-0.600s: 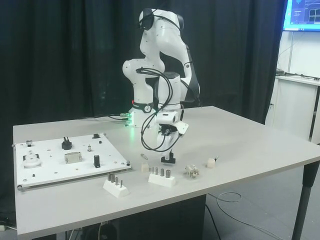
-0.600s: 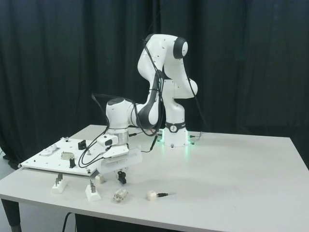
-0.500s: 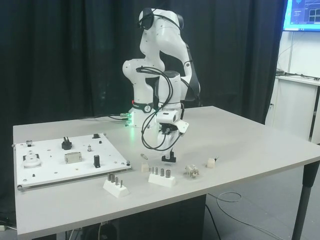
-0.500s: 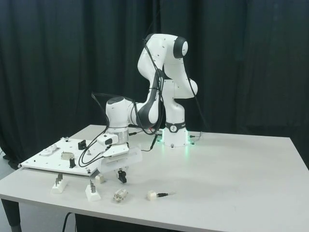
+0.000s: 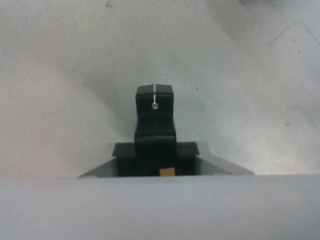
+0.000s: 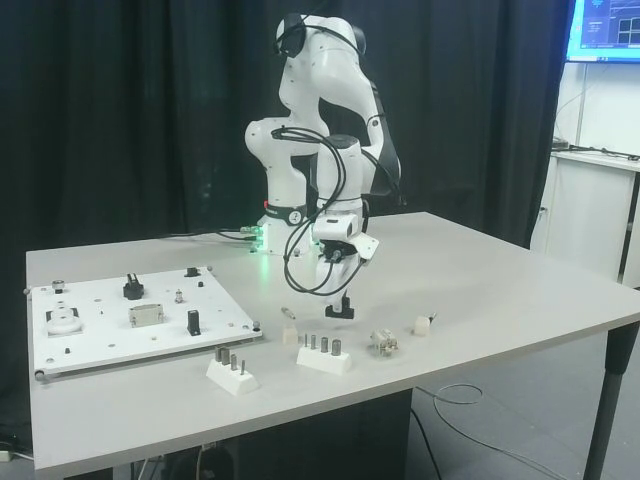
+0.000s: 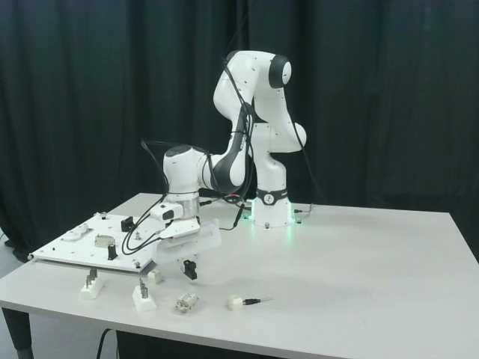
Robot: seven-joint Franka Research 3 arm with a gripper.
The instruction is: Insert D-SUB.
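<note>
**D-SUB held above table**

D-SUB (image 6: 341, 306) black, clamped in gripper (image 6: 340, 297), clear of table (image 6: 480, 280). Peg blocks (image 6: 322, 352) and small connector (image 6: 383, 342) just below. Board (image 6: 135, 312) well apart, nothing between

Legible text, labels, numbers: none. Monitor (image 6: 607, 30) shows lines of writing, too small to read.
</note>
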